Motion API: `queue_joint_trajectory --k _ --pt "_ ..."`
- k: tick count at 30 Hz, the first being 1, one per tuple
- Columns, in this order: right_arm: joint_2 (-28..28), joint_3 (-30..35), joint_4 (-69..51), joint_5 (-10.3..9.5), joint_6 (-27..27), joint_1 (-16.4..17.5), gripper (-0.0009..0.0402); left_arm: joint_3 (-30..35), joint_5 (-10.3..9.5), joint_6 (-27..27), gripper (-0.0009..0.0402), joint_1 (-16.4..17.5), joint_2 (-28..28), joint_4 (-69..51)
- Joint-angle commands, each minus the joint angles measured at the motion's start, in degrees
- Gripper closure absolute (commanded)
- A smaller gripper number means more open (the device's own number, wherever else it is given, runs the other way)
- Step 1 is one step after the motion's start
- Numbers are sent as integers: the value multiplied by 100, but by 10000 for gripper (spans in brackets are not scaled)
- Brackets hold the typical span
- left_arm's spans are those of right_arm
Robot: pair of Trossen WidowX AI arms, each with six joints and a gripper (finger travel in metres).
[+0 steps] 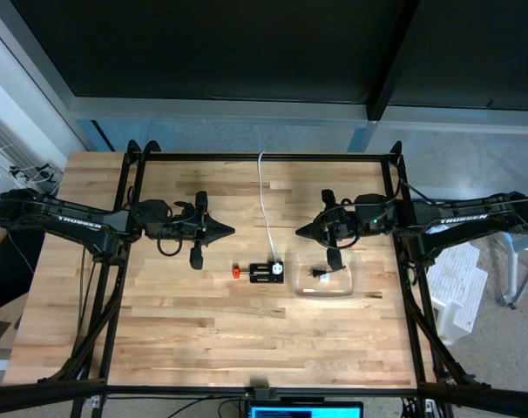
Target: Remove the power plug from the receptacle and place in the container
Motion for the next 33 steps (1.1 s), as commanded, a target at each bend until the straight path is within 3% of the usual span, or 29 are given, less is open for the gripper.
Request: queue_joint_trajectory --k 1,7,16,19,31,33 --pt "-26 -225 437 -2 -122 -68 394 0 2 0 393 0 2 0" --pt "-59 -627 1244 -157 -173 -210 393 0 2 0 393 0 2 2" --pt "-59 -1215 2345 -138 -111 -258 393 0 0 0 393 0 2 2" --pt "-59 -1377 2675 11 -63 -269 393 0 2 0 393 2 2 0" --pt "-59 -1335 2815 -63 44 -293 393 0 2 0 393 2 2 2" --pt "-59 -1322 2863 -205 87 -293 393 0 2 0 393 0 2 2"
